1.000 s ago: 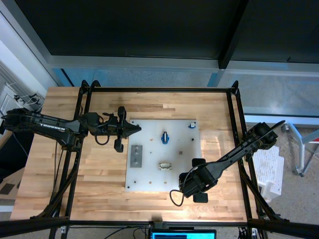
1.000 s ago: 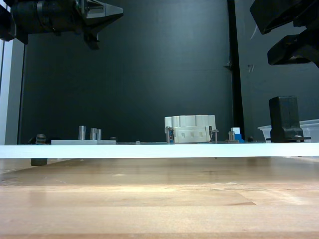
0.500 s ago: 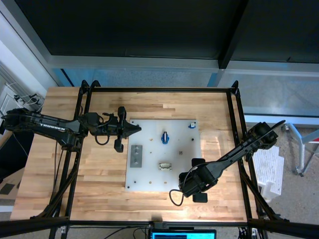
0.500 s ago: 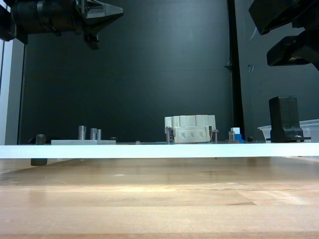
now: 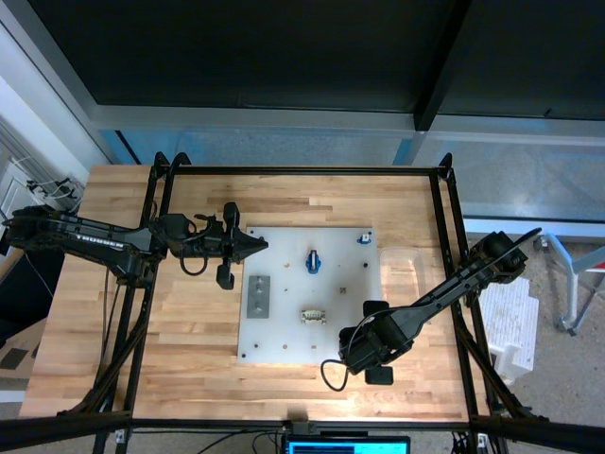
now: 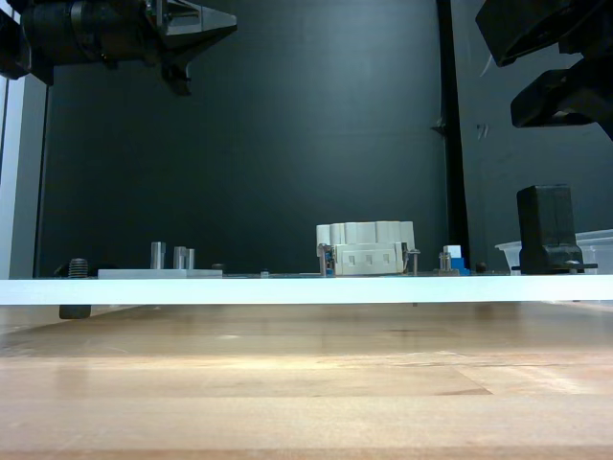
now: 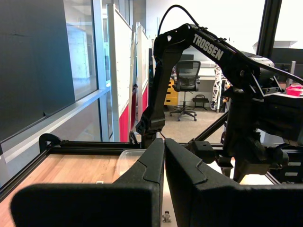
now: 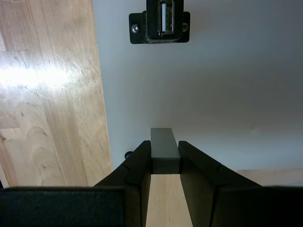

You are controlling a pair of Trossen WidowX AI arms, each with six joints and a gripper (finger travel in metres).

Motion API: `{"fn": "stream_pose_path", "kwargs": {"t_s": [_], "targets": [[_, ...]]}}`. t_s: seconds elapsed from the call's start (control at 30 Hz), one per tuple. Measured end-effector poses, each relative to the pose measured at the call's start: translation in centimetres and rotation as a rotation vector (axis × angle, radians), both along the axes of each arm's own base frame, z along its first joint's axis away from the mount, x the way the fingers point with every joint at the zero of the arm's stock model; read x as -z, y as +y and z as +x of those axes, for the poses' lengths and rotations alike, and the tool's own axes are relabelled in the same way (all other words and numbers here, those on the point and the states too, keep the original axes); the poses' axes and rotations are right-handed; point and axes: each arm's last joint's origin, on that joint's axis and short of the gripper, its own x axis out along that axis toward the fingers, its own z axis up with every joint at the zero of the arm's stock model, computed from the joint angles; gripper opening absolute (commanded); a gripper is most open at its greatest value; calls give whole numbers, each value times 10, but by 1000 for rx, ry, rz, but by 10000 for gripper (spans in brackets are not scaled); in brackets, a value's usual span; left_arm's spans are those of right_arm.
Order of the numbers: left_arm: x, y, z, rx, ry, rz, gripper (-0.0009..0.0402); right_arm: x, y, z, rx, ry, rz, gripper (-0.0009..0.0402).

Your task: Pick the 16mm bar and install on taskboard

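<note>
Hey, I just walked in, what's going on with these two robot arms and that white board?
The right hand is shut on the 16mm bar and holds it in the air over the near right corner of the taskboard. The bar is not yet installed. The left hand is shut and empty, raised near the board's far left corner, handling nothing.
</note>
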Motion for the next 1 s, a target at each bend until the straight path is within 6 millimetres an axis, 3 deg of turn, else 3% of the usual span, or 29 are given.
{"fn": "stream_pose_path", "kwargs": {"t_s": [1.0], "targets": [[0,0,0,0,0,0,0,-1,0,-7,-18,-47,2,12]]}}
